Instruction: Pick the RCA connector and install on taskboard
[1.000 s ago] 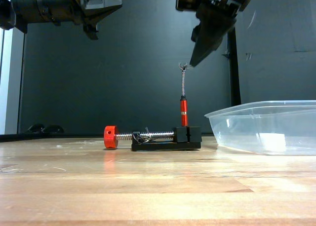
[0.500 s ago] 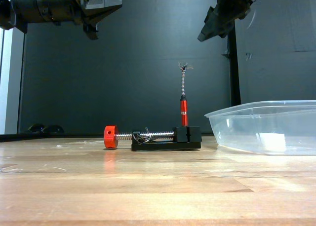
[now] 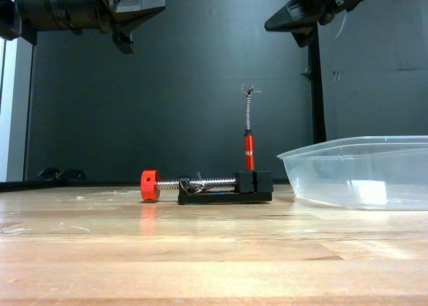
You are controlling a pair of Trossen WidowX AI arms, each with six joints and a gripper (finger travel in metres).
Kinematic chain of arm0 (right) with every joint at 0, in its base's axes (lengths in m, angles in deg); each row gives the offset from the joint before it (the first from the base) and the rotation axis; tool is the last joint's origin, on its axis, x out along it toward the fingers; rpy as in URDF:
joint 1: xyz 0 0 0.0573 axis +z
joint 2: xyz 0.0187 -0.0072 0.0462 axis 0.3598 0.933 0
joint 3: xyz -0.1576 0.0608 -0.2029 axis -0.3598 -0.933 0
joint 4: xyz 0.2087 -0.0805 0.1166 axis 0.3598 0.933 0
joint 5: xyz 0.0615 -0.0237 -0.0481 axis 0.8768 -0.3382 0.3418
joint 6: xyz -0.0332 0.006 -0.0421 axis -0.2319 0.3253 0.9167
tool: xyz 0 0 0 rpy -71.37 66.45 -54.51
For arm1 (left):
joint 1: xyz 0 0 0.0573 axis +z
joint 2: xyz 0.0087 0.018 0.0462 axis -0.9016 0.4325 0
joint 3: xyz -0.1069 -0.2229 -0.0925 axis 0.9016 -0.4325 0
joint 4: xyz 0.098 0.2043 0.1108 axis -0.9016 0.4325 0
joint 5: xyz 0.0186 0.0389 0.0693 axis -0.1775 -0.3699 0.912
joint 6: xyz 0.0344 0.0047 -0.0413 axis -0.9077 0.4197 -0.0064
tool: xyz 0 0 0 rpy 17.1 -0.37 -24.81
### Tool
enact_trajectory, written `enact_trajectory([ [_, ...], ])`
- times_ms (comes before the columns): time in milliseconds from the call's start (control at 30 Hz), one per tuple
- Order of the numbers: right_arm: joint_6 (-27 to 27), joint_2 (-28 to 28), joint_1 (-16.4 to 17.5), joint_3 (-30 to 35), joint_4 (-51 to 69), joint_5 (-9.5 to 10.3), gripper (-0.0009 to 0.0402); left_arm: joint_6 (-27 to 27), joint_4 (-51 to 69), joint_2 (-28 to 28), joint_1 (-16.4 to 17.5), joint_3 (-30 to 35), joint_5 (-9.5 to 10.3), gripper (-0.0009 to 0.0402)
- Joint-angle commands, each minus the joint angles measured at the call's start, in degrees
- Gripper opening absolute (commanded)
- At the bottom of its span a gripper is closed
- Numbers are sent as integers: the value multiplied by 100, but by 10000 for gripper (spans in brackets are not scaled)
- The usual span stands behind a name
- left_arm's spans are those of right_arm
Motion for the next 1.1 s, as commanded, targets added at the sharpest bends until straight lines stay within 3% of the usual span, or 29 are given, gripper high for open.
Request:
enact_trajectory([
  [33,17,-181,-52,-251,-490,2,3,-2,0,0,2,2,-2,0],
  [633,39,-741,-151,-1438,-2649,22,0,-2,0,0,0,2,0,0],
  [800,-44,-828,-254,-1648,-2848,291,0,-2,0,2,0,2,0,0],
  [1100,-57,-957,-264,-2009,-3259,304,0,-2,0,0,2,2,0,0],
])
